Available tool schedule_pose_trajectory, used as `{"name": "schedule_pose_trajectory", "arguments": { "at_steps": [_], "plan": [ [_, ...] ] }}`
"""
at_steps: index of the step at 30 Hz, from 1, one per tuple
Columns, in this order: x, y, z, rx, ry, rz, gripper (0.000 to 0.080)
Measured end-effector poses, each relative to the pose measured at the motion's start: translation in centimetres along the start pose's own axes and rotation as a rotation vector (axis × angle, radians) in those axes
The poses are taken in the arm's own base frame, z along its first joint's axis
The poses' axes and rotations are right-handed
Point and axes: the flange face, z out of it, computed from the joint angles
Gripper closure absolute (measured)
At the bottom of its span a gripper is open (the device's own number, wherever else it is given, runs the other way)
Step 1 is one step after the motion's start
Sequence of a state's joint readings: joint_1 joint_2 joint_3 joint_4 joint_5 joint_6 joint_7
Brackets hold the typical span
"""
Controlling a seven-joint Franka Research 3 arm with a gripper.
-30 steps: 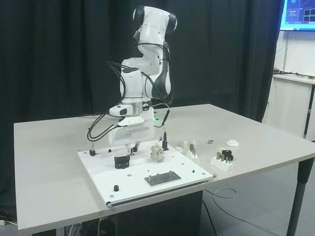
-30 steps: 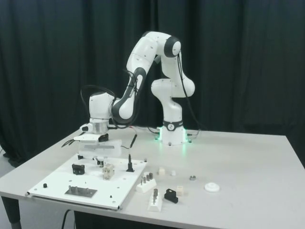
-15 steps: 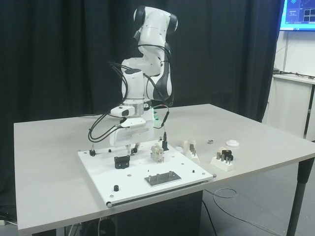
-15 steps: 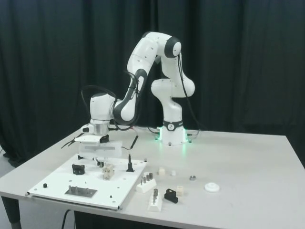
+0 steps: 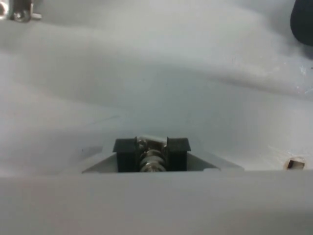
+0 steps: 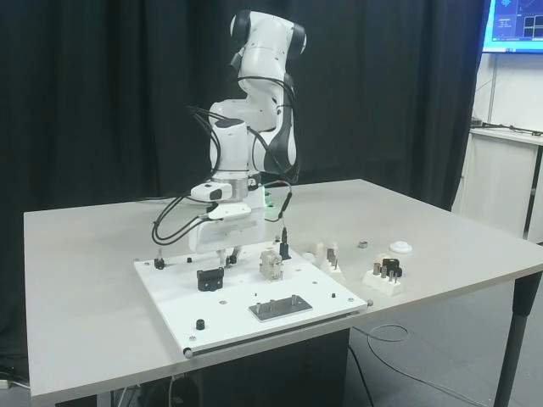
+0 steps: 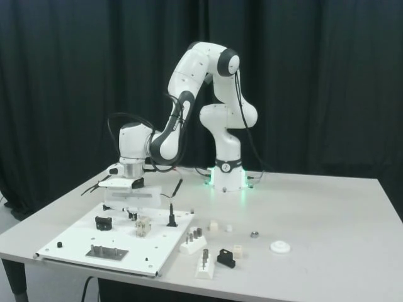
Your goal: Insert BNC.
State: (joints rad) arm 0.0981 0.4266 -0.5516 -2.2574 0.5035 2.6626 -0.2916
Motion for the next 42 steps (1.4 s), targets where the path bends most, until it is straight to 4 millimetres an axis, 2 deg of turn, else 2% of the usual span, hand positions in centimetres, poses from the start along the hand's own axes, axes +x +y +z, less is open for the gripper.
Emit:
{"name": "schedule_pose_trajectory", "arguments": {
  "at_steps": [13, 27, 42],
  "plan": [
    [0.07, -0.05, -0.08, 0.001, 0.002, 0.039, 0.0679],
    [0.05, 0.01, -0.08, 0.001, 0.001, 0.278, 0.0679],
    [0.14, 0.09, -0.11, 0.0, 0.004, 0.429, 0.0679]
  ]
}}
